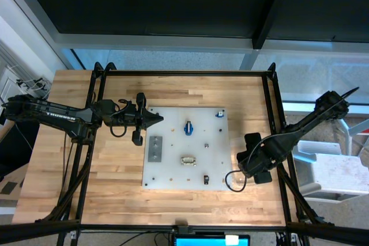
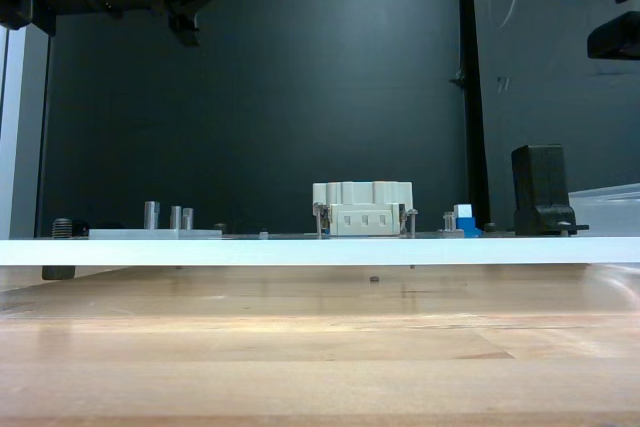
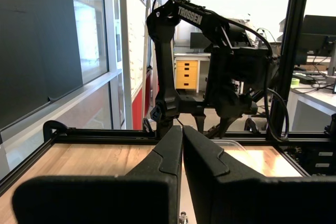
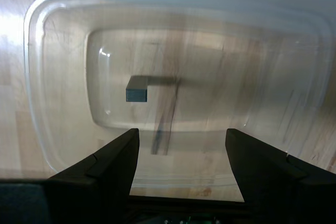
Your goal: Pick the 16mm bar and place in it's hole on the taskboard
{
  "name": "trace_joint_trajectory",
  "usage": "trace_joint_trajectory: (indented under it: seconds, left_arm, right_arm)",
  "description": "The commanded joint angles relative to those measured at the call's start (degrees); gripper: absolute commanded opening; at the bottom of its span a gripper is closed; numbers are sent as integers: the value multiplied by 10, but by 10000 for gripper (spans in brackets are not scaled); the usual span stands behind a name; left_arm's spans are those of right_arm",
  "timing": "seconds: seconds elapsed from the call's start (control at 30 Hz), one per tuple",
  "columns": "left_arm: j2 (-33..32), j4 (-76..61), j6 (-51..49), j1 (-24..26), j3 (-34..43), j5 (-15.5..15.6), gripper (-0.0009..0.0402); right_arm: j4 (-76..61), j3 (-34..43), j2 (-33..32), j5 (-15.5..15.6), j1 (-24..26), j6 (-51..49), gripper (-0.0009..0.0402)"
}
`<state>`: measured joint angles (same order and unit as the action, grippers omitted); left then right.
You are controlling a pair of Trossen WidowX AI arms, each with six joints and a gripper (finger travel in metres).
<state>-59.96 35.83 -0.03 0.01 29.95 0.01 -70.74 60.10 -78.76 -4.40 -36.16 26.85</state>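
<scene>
1. The left gripper (image 1: pixel 160 118), fingers pressed together, hovers over the board's (image 1: pixel 173 168) far-left corner; the left arm (image 1: pixel 55 114) reads "TROSSEN".
2. The right gripper (image 4: pixel 182 135), fingers spread, hangs above a clear tray (image 4: pixel 37 51).
3. The bar (image 4: pixel 138 88), apparently grey, lies free in the tray.

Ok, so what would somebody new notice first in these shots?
Probably the white task board mid-table, with the left end effector shut, hovering high over its far left corner. Next, the right end effector, open, hangs above a clear tray right of the board, where a grey bar, apparently the 16mm one, lies free.
</scene>
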Motion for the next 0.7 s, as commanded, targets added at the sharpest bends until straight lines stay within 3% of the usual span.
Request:
trace_joint_trajectory:
  seconds: [0.03, 0.7]
  left_arm:
    - [0, 0, 0, 0, 0, 0, 0]
    - [0, 0, 0, 0, 0, 0, 0]
  right_arm:
    - [10, 0, -13, 0, -13, 0, 232]
    - [76, -20, -50, 13, -29, 42, 231]
